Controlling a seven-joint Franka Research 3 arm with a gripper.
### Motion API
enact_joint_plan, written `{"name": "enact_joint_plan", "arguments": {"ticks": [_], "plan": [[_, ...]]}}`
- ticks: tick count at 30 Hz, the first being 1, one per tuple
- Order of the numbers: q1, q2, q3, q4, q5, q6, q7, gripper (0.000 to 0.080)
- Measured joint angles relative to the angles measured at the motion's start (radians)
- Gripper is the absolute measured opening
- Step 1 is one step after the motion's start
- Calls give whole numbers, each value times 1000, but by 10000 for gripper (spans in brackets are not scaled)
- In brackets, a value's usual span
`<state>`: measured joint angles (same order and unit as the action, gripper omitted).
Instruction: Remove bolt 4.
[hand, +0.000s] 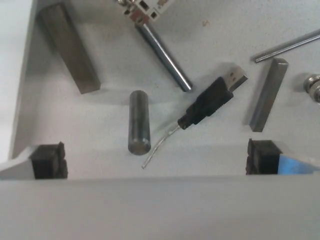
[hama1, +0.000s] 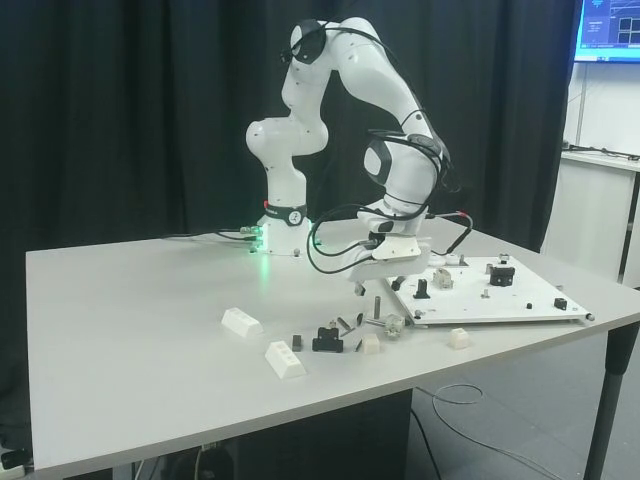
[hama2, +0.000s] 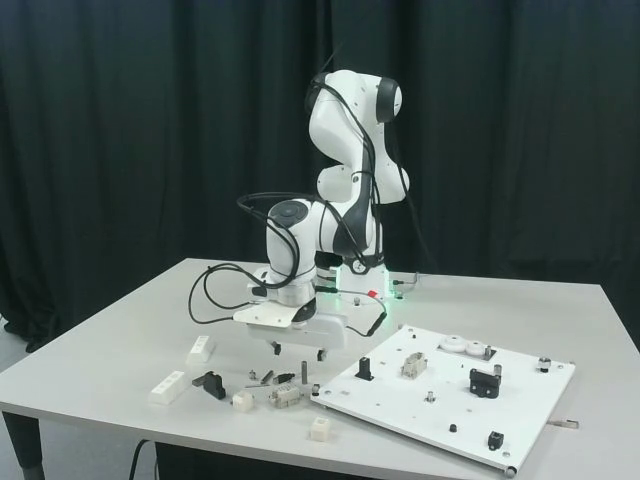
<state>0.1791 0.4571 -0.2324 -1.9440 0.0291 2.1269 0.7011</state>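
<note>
My gripper (hand: 155, 161) hangs open just above the table, left of the white assembly board (hama1: 520, 300) in the first room view, with nothing between its black fingertips (hand: 48, 160). Below it on the grey table lie a short metal cylinder (hand: 139, 121) and a black USB plug (hand: 212, 100) with a thin cable. The board (hama2: 440, 405) carries several small upright bolts and fixtures, such as one bolt (hama2: 429, 396); nothing shows which is bolt 4. The gripper (hama2: 298, 350) is beside the board, not over it.
Around the cylinder lie a grey flat bar (hand: 70, 47), a long rod (hand: 162, 50), a thin rod (hand: 287, 47), a small key bar (hand: 268, 92) and a knurled metal part (hand: 314, 86). White blocks (hama1: 240, 322) and small black parts (hama1: 326, 342) sit nearer the table's front.
</note>
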Motion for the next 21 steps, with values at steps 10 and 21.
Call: {"name": "enact_joint_plan", "arguments": {"ticks": [10, 21], "plan": [[-1, 0, -1, 8, 0, -5, 0, 800], [-5, 0, -2, 20, 0, -17, 6, 800]]}}
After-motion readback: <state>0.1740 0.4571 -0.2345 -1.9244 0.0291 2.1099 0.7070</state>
